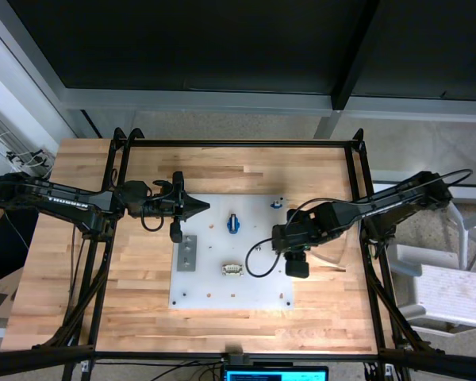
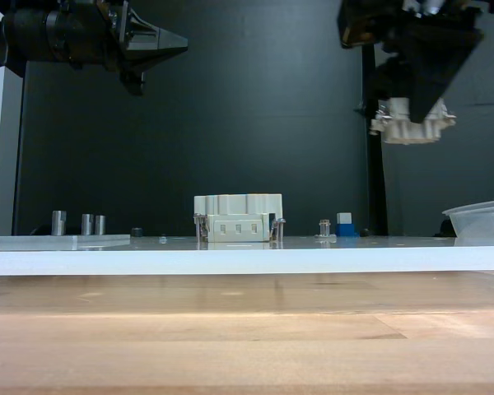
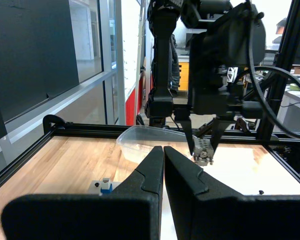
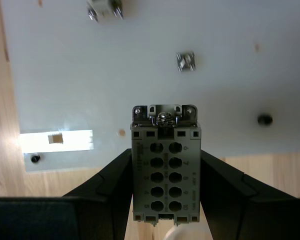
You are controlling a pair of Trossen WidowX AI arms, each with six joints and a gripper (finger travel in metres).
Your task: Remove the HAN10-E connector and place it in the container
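Right gripper (image 1: 297, 268) holds HAN10-E connector (image 4: 165, 170), seemingly beside container (image 2: 482, 216); left gripper (image 1: 200, 208) aloft.

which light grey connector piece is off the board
The HAN10-E connector, clamped in the right gripper in the air; the other grey piece sits on the white board. Left gripper hovers shut at the board's left.

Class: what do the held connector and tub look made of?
HAN10-E connector, in the right gripper above the board's right edge: likely matt grey plastic, shiny metal screw. Container: clear glossy plastic; background shows through. Left gripper hovers shut above its left.
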